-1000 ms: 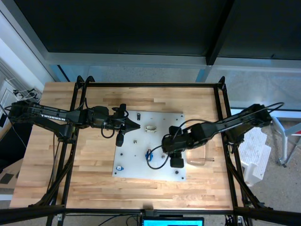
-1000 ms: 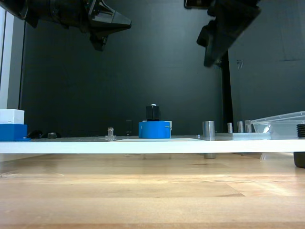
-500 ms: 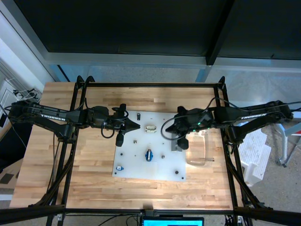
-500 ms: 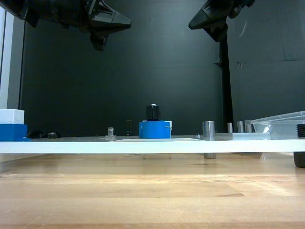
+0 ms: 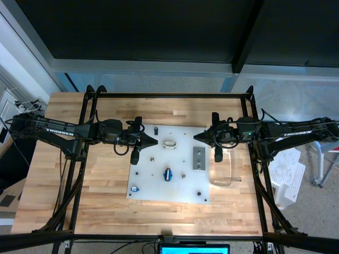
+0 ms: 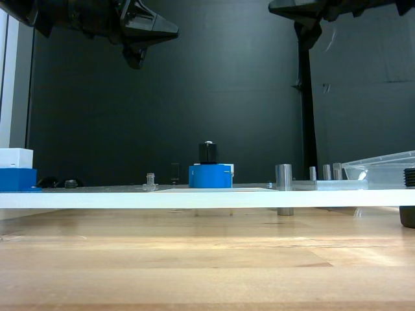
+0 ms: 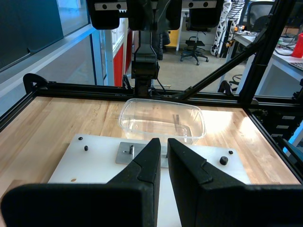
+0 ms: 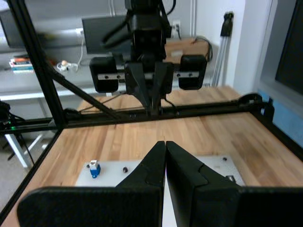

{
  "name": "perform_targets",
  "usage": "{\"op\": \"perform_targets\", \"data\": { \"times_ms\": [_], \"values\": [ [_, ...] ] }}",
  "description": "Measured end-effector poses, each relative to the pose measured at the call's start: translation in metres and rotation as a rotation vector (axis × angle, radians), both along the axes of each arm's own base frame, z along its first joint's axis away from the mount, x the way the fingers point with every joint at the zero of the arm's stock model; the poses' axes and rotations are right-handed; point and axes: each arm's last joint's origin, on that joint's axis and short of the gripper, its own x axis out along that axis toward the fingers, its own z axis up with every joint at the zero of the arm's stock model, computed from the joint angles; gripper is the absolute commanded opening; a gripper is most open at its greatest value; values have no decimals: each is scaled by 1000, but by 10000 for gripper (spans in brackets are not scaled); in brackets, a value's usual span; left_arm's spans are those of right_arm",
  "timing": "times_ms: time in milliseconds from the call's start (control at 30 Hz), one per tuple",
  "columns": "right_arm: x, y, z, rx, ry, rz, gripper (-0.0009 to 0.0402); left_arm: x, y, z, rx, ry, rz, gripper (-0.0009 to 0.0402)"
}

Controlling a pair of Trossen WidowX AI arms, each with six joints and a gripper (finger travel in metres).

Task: Pick the 16mm cylinder and install on the taskboard

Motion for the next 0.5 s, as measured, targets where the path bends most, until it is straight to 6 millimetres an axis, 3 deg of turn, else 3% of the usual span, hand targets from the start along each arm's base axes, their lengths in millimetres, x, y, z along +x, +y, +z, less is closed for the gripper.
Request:
{"op": "perform_targets", "data": {
  "times_ms": [133, 333, 500],
  "values": [
    [-6, -2, -5, -4, -67, 18, 0, 0, 0, 2, 8, -16, 0, -3],
    [-8, -5, -12, -23, -128, 20, 0, 2, 1, 16, 32, -161, 44, -1],
    [-8, -6, -13, -42, -136, 17, 0, 2, 2, 18, 50, -184, 68, -1]
  ]
}}
